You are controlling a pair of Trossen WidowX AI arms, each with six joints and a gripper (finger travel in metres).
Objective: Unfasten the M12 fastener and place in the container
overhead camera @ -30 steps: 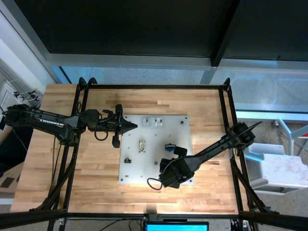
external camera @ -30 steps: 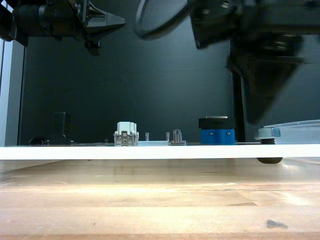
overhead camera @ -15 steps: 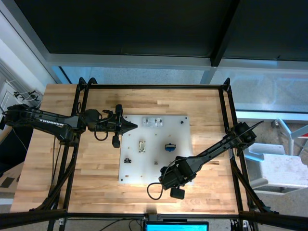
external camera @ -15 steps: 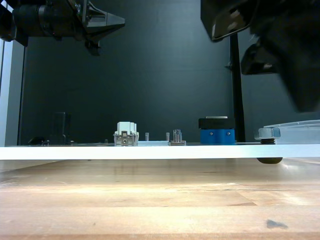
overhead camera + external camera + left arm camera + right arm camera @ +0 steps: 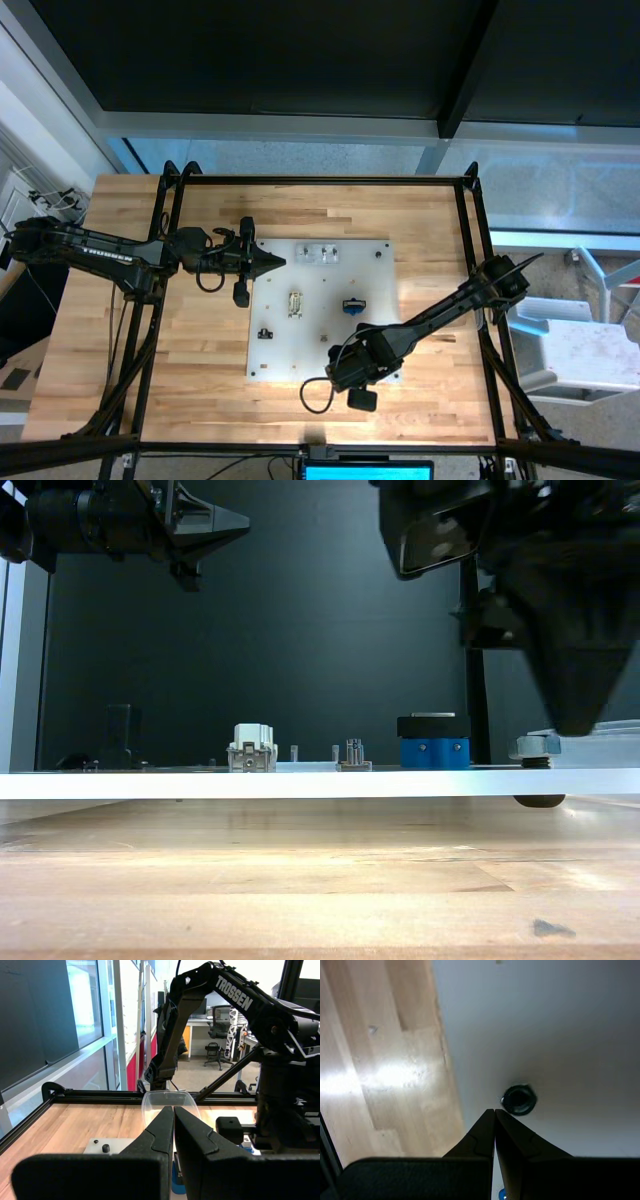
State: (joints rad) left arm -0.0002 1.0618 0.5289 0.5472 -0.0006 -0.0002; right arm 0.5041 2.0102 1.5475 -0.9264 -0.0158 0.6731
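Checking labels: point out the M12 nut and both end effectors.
M12 nut [image 5: 538,746], low view, hex side, on its stud.
Right end effector [image 5: 494,1110], right wrist view, shut tips, near the nut.
Left end effector [image 5: 173,1108], left wrist view, shut tips, above board's left edge.

Silver nut [image 5: 538,745] (black ribbed stud [image 5: 540,762]), white board [image 5: 285,350], blue block [image 5: 434,753].

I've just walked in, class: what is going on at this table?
The right arm's claw, shut and empty, points down beside the small silver hexagonal nut, which sits on its short black ribbed stud on the white flat board. The left arm's claw, shut, hangs parked above the board's left edge. Nothing is unfastened yet.
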